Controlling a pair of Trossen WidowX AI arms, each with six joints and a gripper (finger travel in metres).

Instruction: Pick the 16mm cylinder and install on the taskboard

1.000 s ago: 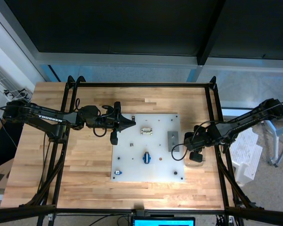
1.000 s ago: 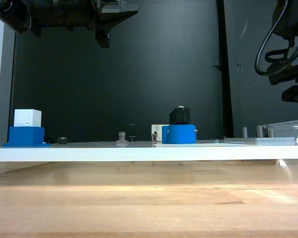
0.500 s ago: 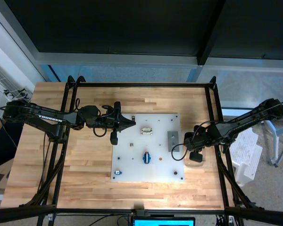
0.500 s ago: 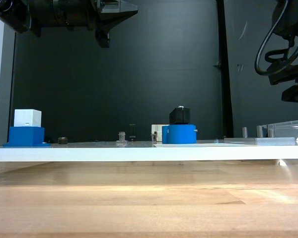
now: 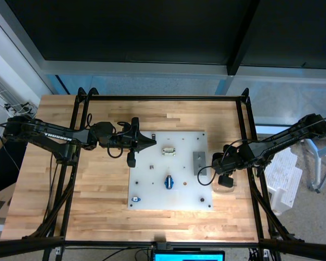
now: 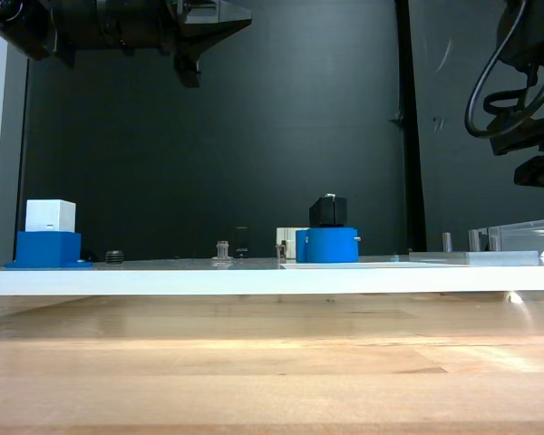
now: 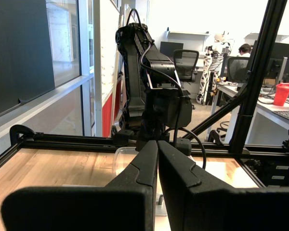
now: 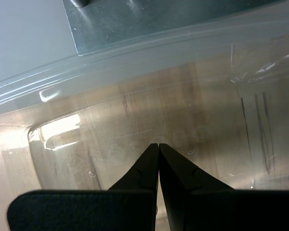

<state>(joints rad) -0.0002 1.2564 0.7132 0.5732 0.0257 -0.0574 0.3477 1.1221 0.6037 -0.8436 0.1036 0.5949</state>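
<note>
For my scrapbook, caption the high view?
Left gripper hovers over taskboard's far-left corner; right gripper hangs above clear tray.

Shows a pale wooden plank table (image 5: pixel 98 209), with a black metal frame (image 5: pixel 163 98) running along its far edge and down both sides. Carries the white square taskboard (image 5: pixel 152 187) lying flat on the wood, a little right of the middle. Holds a clear plastic tray (image 5: pixel 228 191) directly on the wood too, just beside the board's right edge.
</note>
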